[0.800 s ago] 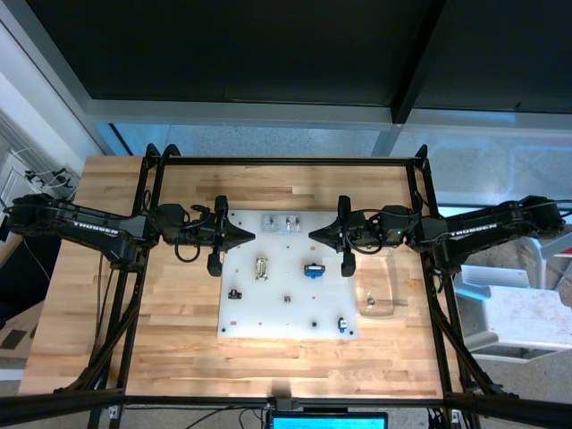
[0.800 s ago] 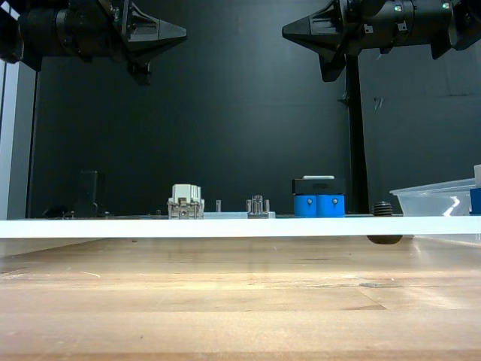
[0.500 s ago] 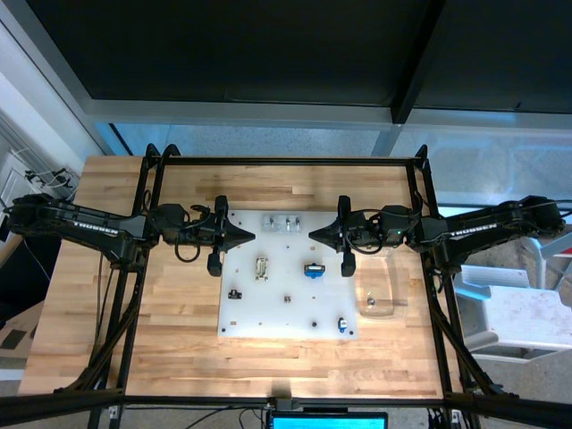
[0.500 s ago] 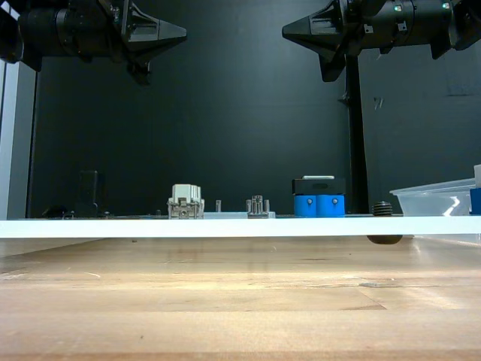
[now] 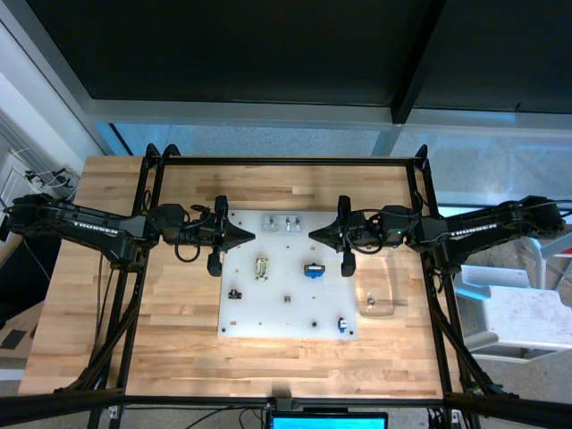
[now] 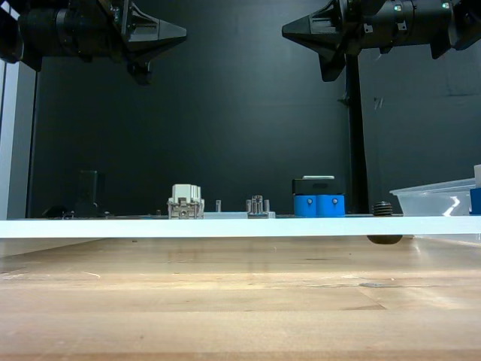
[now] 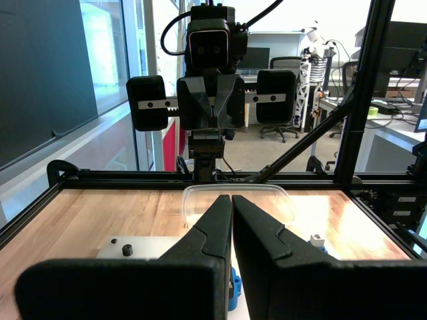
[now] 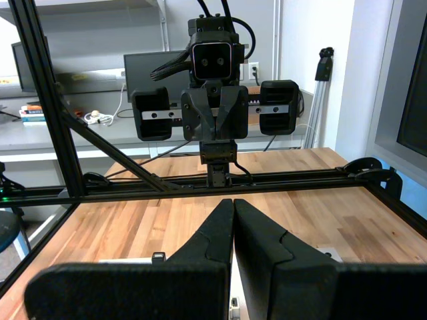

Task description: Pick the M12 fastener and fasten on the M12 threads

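A: Where the high view looks down, left gripper (image 5: pixel 250 235) and right gripper (image 5: pixel 313 234) hang over the far half of the white board (image 5: pixel 264 313), tips facing. Fastener?
B: M12 fastener (image 5: pixel 368 297): silvery speck in the clear tray (image 5: pixel 394 286), just right of the board. Low view: M12 threads (image 6: pixel 382 208) on the board's right, ribs bare.
A: Wrist views: both pincers closed, nothing between.

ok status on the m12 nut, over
Left gripper and right gripper shut, high over board. Stud bare, nut seemingly in clear tray. Nothing over stud.
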Robot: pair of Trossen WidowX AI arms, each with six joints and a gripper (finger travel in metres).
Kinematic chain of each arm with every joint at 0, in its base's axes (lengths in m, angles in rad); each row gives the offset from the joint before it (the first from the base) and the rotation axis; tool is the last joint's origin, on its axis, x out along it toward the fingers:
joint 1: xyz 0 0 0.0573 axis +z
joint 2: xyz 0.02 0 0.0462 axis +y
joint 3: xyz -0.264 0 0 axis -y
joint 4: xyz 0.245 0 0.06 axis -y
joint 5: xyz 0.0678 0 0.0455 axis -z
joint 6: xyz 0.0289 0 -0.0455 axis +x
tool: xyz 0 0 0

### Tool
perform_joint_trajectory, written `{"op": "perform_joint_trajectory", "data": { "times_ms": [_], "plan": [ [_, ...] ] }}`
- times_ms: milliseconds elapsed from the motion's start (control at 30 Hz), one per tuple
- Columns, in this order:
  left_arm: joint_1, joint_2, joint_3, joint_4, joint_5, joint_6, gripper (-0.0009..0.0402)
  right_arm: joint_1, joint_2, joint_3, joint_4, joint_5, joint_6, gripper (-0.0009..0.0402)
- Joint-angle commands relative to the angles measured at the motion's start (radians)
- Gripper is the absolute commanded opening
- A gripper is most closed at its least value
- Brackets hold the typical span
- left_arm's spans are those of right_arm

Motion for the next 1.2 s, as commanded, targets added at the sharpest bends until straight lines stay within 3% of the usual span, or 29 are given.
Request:
{"op": "perform_joint_trajectory", "data": {
  "times_ms": [33,100,433,533,700,1200],
  "plan": [
    [0.0,0.0,0.0,0.0,0.0,0.0,0.0,0.002,-0.015,0.0,-0.031,-0.031,-0.035,0.0],
    [0.0,0.0,0.0,0.0,0.0,0.0,0.0,0.001,-0.033,0.005,-0.093,-0.061,-0.09,0.0],
    [0.0,0.0,0.0,0.0,0.0,0.0,0.0,0.009,-0.047,0.209,-0.809,-0.083,-0.171,0.0],
    [0.0,0.0,0.0,0.0,0.0,0.0,0.0,0.011,-0.047,0.246,-0.953,-0.105,-0.185,0.0],
    [0.0,0.0,0.0,0.0,0.0,0.0,0.0,0.034,-0.047,0.285,-1.131,-0.105,-0.212,0.0],
    [0.0,0.0,0.0,0.0,0.0,0.0,0.0,0.185,-0.013,0.375,-1.548,-0.094,-0.248,0.0]
  ]
}}
